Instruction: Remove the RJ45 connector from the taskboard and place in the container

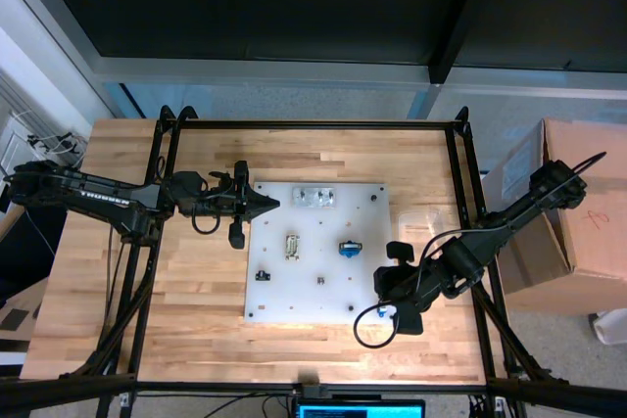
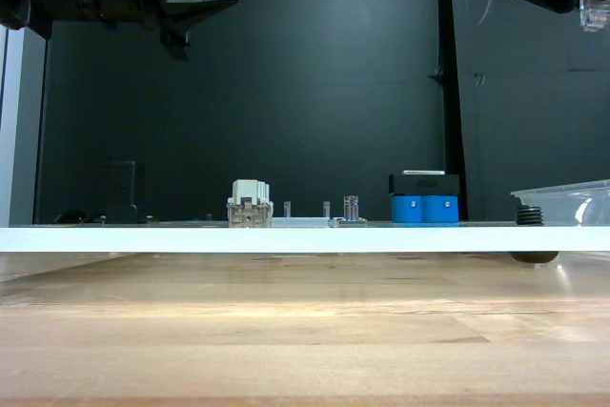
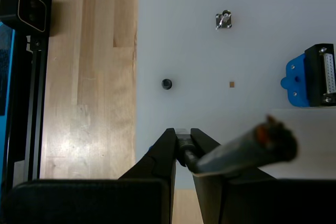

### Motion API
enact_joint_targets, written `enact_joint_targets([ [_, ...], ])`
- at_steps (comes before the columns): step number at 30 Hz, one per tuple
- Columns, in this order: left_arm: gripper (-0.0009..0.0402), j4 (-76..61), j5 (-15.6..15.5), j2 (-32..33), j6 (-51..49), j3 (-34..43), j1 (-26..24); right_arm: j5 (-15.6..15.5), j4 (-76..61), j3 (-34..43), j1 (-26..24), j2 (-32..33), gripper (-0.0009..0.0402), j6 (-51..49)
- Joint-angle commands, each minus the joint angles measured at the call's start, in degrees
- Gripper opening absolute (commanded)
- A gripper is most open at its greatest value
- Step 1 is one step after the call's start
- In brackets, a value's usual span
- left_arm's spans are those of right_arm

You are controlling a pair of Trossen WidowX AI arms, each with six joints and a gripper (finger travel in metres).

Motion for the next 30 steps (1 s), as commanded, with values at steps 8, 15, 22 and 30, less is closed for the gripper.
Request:
enact_joint_targets([
  [8,0.0000,0.0,0.0,0.0,0.0,0.0,0.0,0.0,-1.2,-1.2,-2.8,-1.4,0.0000,-0.1],
  [15,0.0000,0.0,0.0,0.0,0.0,0.0,0.0,0.1,-1.5,-5.4,-6.3,-5.7,0.0000,-0.1],
  [22,0.0000,0.0,0.0,0.0,0.0,0.0,0.0,0.1,-1.6,-10.2,-10.0,-11.0,0.0025,-0.6],
  [30,0.0000,0.0,0.0,0.0,0.0,0.0,0.0,0.1,-1.6,-15.2,-14.9,-17.3,0.0153,-1.4],
])
